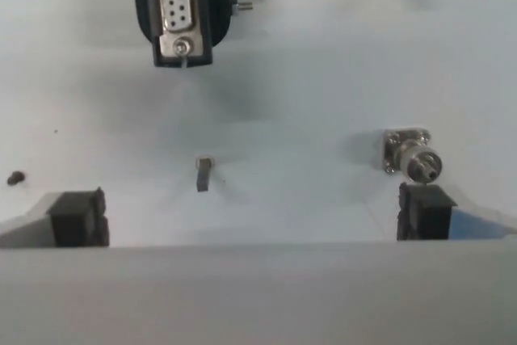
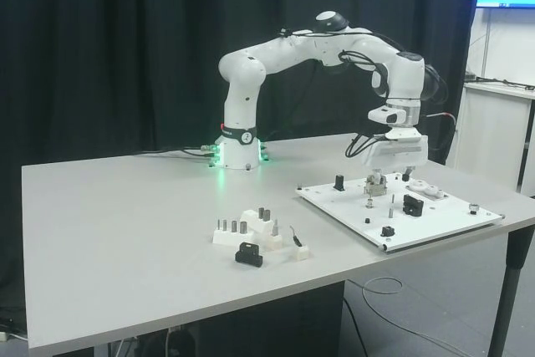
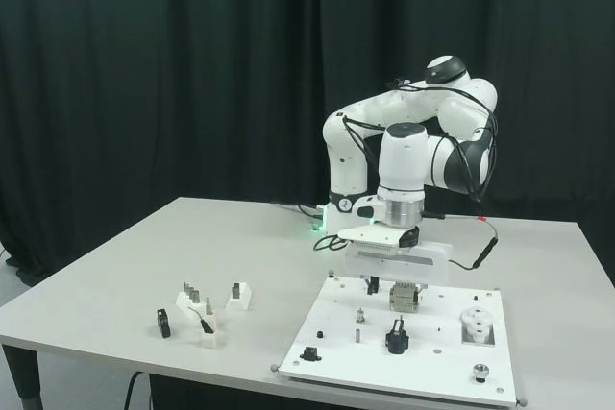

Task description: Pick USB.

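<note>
In the wrist view a small grey upright plug, the USB [image 1: 204,174], stands on the white board [image 1: 307,78]. It is midway between my two black fingertips [image 1: 77,217], a little ahead of them. My gripper [image 1: 250,216] is open and holds nothing. In both room views the gripper [image 2: 391,165] [image 3: 397,285] hangs low over the board's far half, fingers pointing down. The USB cannot be picked out with certainty in the room views.
A black D-sub connector [image 1: 182,10] and a round metal connector [image 1: 416,159] stand on the same board [image 2: 435,219] [image 3: 432,372] near the USB. White holders with small parts [image 2: 251,223] [image 3: 207,304] and a black piece [image 2: 248,252] lie on the grey table beside the board.
</note>
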Robot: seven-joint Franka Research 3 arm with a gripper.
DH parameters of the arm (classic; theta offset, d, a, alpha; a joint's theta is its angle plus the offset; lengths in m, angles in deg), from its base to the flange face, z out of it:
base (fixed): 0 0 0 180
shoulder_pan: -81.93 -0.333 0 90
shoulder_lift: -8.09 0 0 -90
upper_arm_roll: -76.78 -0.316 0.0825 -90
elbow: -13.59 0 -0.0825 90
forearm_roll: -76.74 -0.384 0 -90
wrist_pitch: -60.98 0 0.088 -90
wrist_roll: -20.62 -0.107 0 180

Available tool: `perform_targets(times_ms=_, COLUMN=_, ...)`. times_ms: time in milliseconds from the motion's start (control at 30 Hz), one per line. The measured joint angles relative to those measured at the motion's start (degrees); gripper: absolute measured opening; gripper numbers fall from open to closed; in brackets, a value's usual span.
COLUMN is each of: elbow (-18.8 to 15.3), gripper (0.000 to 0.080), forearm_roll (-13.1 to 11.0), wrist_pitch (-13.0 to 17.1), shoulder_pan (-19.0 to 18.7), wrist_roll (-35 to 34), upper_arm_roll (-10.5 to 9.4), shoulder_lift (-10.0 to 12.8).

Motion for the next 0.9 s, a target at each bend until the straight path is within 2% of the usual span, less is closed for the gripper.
perform_targets(times_ms=367, elbow=0.00, gripper=0.0800, forearm_roll=0.84, wrist_pitch=-0.44, shoulder_pan=-0.21, wrist_roll=-0.08, upper_arm_roll=1.05, shoulder_lift=0.00)
perform_targets(times_ms=900, elbow=-0.19, gripper=0.0800, forearm_roll=0.84, wrist_pitch=-0.54, shoulder_pan=-1.14, wrist_roll=-0.60, upper_arm_roll=2.64, shoulder_lift=-0.02)
